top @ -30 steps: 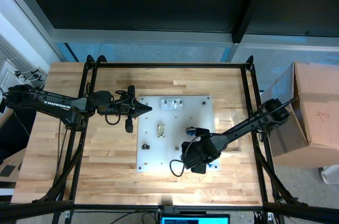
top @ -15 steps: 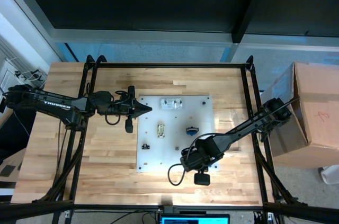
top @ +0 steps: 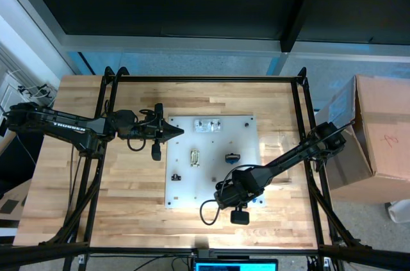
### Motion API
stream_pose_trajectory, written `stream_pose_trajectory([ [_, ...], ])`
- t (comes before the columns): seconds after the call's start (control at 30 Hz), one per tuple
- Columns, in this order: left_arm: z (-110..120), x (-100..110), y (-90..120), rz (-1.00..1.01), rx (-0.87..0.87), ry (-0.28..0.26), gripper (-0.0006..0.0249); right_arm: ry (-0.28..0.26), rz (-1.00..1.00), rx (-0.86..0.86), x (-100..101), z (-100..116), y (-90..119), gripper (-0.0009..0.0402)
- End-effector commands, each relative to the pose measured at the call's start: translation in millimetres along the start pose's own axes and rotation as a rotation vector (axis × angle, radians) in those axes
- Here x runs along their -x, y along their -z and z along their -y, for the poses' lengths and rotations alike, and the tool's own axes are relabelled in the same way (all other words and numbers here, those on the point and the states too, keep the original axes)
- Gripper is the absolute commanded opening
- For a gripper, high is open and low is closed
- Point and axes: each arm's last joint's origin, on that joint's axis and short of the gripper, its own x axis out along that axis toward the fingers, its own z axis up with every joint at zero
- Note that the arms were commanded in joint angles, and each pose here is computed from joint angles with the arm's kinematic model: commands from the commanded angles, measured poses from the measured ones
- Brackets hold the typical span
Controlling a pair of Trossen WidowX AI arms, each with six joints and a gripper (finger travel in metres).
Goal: Unfasten the M12 nut and place it in the container
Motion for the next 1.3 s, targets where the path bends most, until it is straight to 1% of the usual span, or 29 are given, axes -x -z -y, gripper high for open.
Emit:
stream_pose_trajectory([
  [0.03,0,0,0,0.000,0.000,0.000,0.0000,0.063,-0.014,-0.005,-1,4,3,0.0000],
  [0.07,0,0,0,0.000,0.000,0.000,0.0000,0.109,-0.013,-0.009,0,6,5,0.0000],
  [0.13,0,0,0,0.000,0.000,0.000,0.0000,0.230,0.003,-0.026,4,11,7,0.0000],
  [0.17,0,0,0,0.001,0.000,0.000,0.0000,0.272,0.010,-0.037,7,12,8,0.0000],
  [0.23,0,0,0,0.001,0.000,0.000,0.0000,0.291,0.008,-0.036,13,13,9,0.0000],
  [0.37,0,0,0,0.001,0.000,0.000,0.0000,0.275,0.030,-0.051,21,12,10,0.0000],
  [0.43,0,0,0,0.001,0.000,0.000,0.0000,0.248,0.037,-0.062,26,12,11,0.0000],
  [0.57,0,0,0,0.000,0.000,0.000,0.0000,0.125,0.013,-0.065,34,7,11,0.0000],
  [0.63,0,0,0,0.001,0.000,0.000,0.0000,0.075,0.004,-0.065,37,5,11,0.0000],
  [0.73,0,0,0,0.000,0.000,0.000,0.0000,0.025,0.016,-0.061,36,1,8,0.0000],
  [1.0,0,0,0,0.000,0.000,0.000,0.0000,-0.018,0.036,-0.067,26,-4,3,0.0000],
  [1.07,0,0,0,0.001,0.000,0.000,0.0000,-0.019,0.050,-0.134,26,-4,1,0.0000],
  [1.17,0,0,0,0.000,0.000,0.000,0.0000,0.006,0.082,-0.320,28,-4,0,0.0000],
  [1.2,0,0,0,0.000,0.000,0.000,0.0000,0.001,0.085,-0.381,29,-4,-1,0.0001],
  [1.3,0,0,0,0.000,0.000,0.000,0.0000,-0.007,0.079,-0.496,30,-6,0,0.0015],
])
